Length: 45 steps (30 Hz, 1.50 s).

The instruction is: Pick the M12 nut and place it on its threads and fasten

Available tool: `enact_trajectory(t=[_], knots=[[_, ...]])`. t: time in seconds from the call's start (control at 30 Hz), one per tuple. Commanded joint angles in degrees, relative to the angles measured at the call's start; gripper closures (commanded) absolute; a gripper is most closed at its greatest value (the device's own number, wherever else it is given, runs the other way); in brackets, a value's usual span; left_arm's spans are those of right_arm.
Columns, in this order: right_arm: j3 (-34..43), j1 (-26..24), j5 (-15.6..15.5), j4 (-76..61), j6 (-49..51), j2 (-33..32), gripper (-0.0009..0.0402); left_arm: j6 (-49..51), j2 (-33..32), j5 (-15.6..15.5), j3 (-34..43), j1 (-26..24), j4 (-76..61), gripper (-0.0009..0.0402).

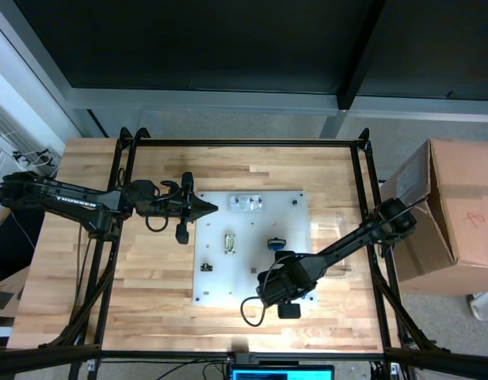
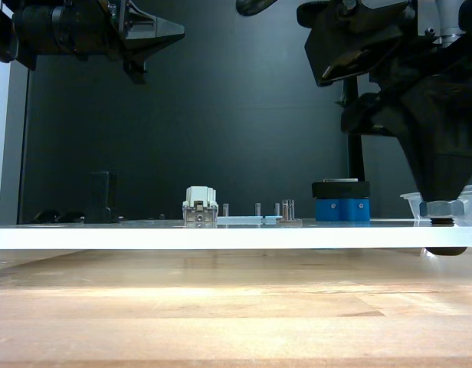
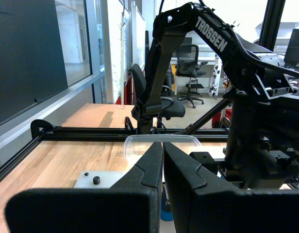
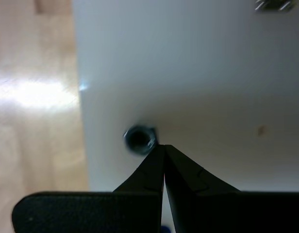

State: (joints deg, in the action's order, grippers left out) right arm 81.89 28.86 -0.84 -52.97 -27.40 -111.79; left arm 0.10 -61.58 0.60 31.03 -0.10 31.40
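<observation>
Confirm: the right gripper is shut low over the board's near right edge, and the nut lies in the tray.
Wrong on the nut: it sits on its stud under the shut right gripper's tips, not in the tray, as the low and right wrist views show. Left gripper hovers shut over the board's left edge.

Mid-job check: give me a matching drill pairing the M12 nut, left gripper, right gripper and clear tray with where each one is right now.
Things:
1. M12 nut
2. left gripper
3. right gripper
4. clear tray

Places or states:
A. jaws shut, raised over the far left edge of the white board
B. off the board, beside its right edge
C. on top of its black stud
D. jaws shut, tips down right beside the M12 nut

Pairs: 1-C, 2-A, 3-D, 4-B
</observation>
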Motion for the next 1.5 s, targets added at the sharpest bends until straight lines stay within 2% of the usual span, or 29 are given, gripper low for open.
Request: enact_trajectory(t=[0.03,0.07,0.13,0.23,0.37,0.5,0.8,0.97,1.13,1.2,1.3,1.33,1.37,1.43,1.5], knots=[[0.0,0.0,-15.4,0.5,3.3,-0.1,0.0393,0.0,0.0,0.0,0.0,0.0,0.0,0.0393],[0.0,0.0,-16.7,0.3,3.4,-0.1,0.0393,0.0,0.0,0.0,0.0,0.0,0.0,0.0393],[0.0,0.0,-15.6,-0.6,3.4,0.1,0.0393,0.0,0.0,0.0,0.0,0.0,0.0,0.0393],[0.0,0.0,-10.7,-1.0,3.4,0.3,0.0393,0.0,0.0,0.0,0.0,0.0,0.0,0.0393],[0.0,0.0,-2.5,-1.7,1.6,0.6,0.0393,0.0,0.0,0.0,0.0,0.0,0.0,0.0393],[0.0,0.0,3.0,-1.7,0.3,0.8,0.0393,0.0,0.0,0.0,0.0,0.0,0.0,0.0393],[0.0,0.1,7.9,0.0,-0.4,0.7,0.0393,0.0,0.0,0.0,0.0,0.0,-0.1,0.0393],[0.0,0.1,7.5,0.2,-0.4,0.7,0.0393,0.0,0.0,0.0,0.0,0.0,0.0,0.0393],[-0.6,0.1,3.2,0.9,1.2,0.7,0.0393,0.0,0.0,0.0,0.0,0.0,0.0,0.0393],[-1.1,0.1,-0.2,1.5,2.3,0.7,0.0393,0.0,0.0,0.0,0.0,0.0,0.0,0.0393],[-1.3,0.1,-9.9,1.2,5.4,0.7,0.0393,0.0,0.0,0.0,0.0,0.0,0.0,0.0393],[-1.2,0.1,-12.3,0.8,5.9,0.8,0.0393,0.0,0.0,0.0,0.0,0.0,0.0,0.0393],[-1.2,0.1,-13.2,0.3,5.8,0.8,0.0393,0.0,0.0,0.0,0.0,0.0,0.0,0.0393],[-1.0,0.1,-12.5,-0.4,5.8,1.1,0.0393,0.0,0.0,0.0,0.0,0.0,0.0,0.0393],[-1.0,0.1,-9.0,-0.4,5.3,1.1,0.0393,0.0,0.0,0.0,0.0,0.0,0.0,0.0393]])
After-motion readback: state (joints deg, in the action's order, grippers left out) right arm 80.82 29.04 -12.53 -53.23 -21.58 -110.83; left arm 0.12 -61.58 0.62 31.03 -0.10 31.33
